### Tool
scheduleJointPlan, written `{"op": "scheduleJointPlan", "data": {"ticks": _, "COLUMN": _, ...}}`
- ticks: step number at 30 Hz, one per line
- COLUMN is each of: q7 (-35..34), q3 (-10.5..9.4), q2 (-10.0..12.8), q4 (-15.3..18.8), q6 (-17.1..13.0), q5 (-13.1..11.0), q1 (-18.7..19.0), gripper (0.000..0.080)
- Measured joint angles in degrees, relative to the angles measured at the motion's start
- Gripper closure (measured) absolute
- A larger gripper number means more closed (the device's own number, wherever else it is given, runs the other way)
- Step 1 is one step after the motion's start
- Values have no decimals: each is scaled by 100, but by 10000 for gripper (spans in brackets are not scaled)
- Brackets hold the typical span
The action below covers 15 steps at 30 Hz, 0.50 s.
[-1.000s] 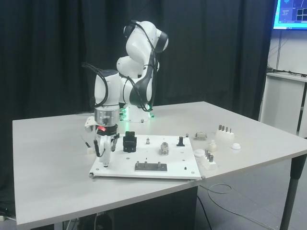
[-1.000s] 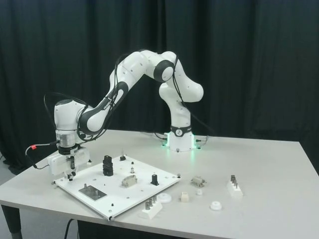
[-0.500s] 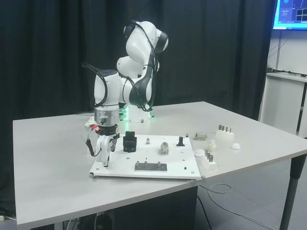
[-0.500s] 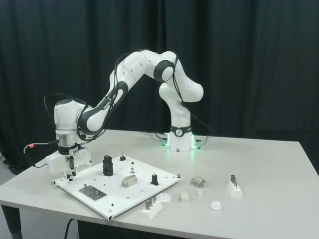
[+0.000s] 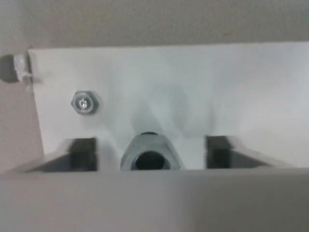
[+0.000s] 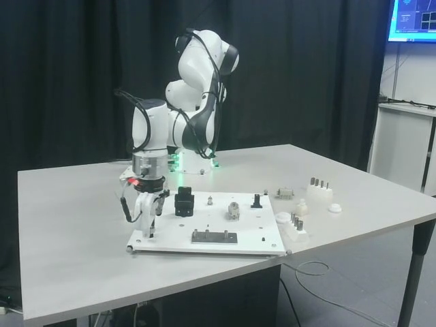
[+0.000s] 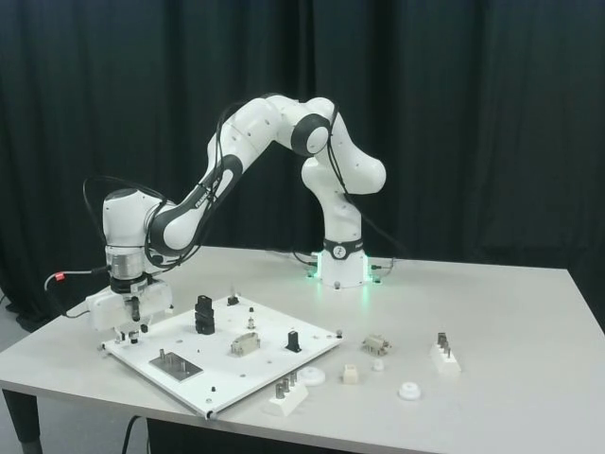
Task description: Insert bolt 4.
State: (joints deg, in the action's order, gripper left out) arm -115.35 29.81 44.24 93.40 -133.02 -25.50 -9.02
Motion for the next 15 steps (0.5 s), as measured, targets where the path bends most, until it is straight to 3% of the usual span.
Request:
{"op": "scheduleJointPlan", "data": {"ticks": 1, "q7": 0, "q3": 0, "q2": -2, "q4": 0, "q6": -13, "q5": 0, "q1": 0, "gripper": 566}}
{"op": "scheduleJointPlan", "data": {"ticks": 2, "q7": 0, "q3": 1, "q2": -5, "q4": 0, "q6": -25, "q5": 0, "q1": 0, "gripper": 251}}
{"op": "scheduleJointPlan", "data": {"ticks": 10, "q7": 0, "q3": 12, "q2": -112, "q4": -10, "q6": -68, "q5": 2, "q1": 25, "gripper": 251}}
{"op": "scheduleJointPlan", "data": {"ticks": 11, "q7": 0, "q3": 19, "q2": -134, "q4": -11, "q6": -68, "q5": 3, "q1": 34, "gripper": 57}}
{"op": "scheduleJointPlan", "data": {"ticks": 12, "q7": 0, "q3": 29, "q2": -157, "q4": -11, "q6": -68, "q5": 4, "q1": 45, "gripper": 15}}
{"op": "scheduleJointPlan", "data": {"ticks": 15, "q7": 0, "q3": 68, "q2": -219, "q4": -11, "q6": -63, "q5": 8, "q1": 83, "gripper": 15}}
